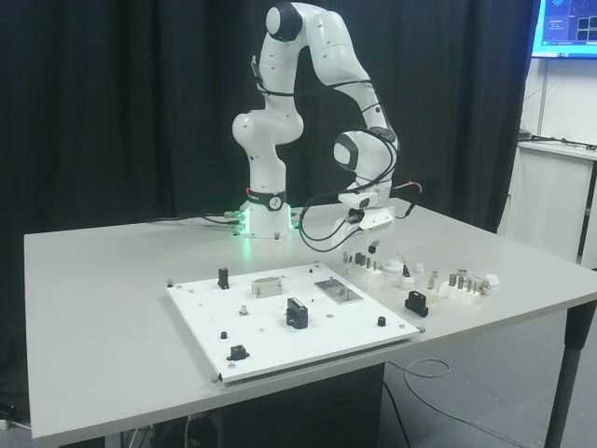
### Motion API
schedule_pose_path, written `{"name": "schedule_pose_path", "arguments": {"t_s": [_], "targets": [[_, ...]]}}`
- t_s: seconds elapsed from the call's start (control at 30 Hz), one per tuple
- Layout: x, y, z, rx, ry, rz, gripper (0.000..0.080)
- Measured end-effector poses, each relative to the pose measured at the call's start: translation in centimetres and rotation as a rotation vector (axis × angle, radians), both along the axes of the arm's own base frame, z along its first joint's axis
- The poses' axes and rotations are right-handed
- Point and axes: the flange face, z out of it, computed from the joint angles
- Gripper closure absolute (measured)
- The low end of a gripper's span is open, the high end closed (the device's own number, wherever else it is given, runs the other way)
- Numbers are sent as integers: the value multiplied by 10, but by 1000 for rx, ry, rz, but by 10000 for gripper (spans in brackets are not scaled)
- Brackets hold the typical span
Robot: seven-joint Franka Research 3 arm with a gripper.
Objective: Pick square peg 4.
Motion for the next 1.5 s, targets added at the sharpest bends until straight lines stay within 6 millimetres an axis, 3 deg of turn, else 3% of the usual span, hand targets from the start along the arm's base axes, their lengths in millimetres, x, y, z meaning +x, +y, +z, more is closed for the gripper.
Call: {"name": "schedule_pose_path", "arguments": {"t_s": [0.47,0.5,0.53,0.7,0.73,0.9,0.93,1.5], "targets": [[0,0,-5,-1,1,-35,3],[0,-1,-6,0,1,-36,108],[0,-1,-6,0,1,-36,296],[0,-1,-6,-1,0,-38,296],[0,-1,-6,-1,0,-38,484],[0,-2,-6,0,-2,-40,484],[0,-2,-6,0,-2,-40,649],[4,-3,-3,2,-14,-43,647]]}}
